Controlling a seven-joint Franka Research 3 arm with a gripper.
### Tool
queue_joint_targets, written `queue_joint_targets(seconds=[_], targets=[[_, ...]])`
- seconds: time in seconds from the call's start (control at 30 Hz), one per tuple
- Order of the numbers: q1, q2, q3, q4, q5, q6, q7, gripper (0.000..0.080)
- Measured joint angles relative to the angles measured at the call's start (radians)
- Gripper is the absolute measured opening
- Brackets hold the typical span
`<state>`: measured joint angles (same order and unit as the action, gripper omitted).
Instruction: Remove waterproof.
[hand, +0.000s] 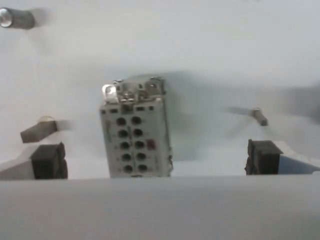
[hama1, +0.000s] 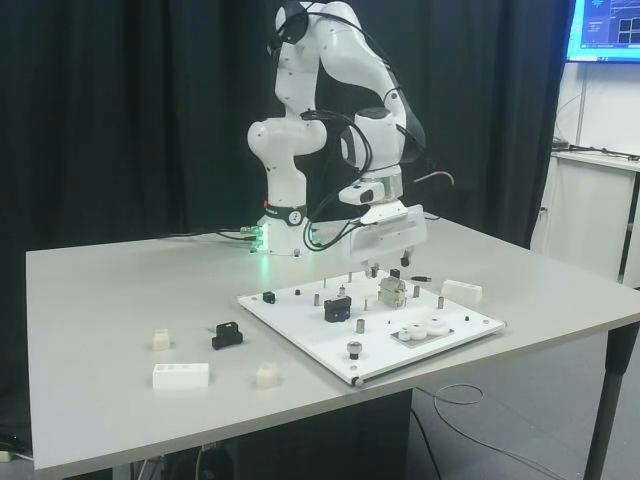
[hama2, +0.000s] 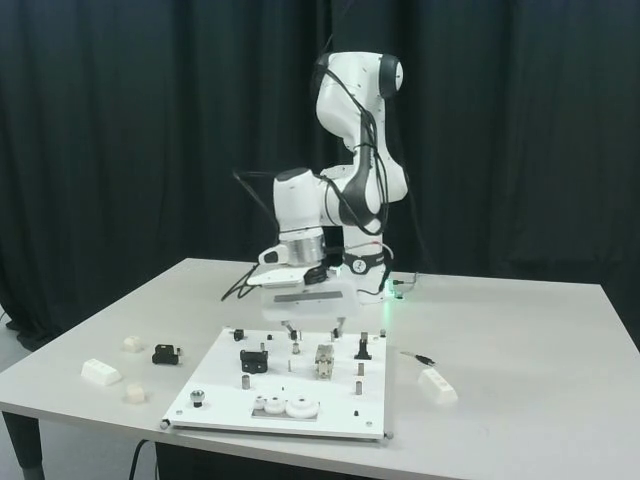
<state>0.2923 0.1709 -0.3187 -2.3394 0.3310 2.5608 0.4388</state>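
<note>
Grey multi-pin waterproof connector (hand: 136, 134) centred in wrist view between the two black fingertips (hand: 49, 161), gripper (hand: 155, 161) spread wide, holding nothing. First room view: gripper (hama1: 386, 268) hovering just above the connector (hama1: 390, 291), upright on the white board (hama1: 300, 322); best to descend straight, keep the block centred, close on its flat sides, then pull vertically. Second room view: connector (hama2: 324, 360) mid-board, fingers (hama2: 289, 329) above it, apart from it.

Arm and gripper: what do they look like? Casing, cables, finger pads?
White rounded arm with black joint bands and black cables looped along the links. A green light glows at its base. The gripper has a wide white body and two slim fingers tipped with black pads.
</note>
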Motion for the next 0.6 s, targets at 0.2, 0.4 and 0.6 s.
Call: queue_joint_targets(seconds=[0.2, 0.4, 0.6], targets=[[0.027, 0.008, 0.0, -0.02, -0.033, 0.047, 0.044, 0.08], [0.043, 0.017, 0.0, -0.032, -0.066, 0.071, 0.094, 0.08], [0.052, 0.028, 0.0, -0.033, -0.08, 0.081, 0.116, 0.08]])
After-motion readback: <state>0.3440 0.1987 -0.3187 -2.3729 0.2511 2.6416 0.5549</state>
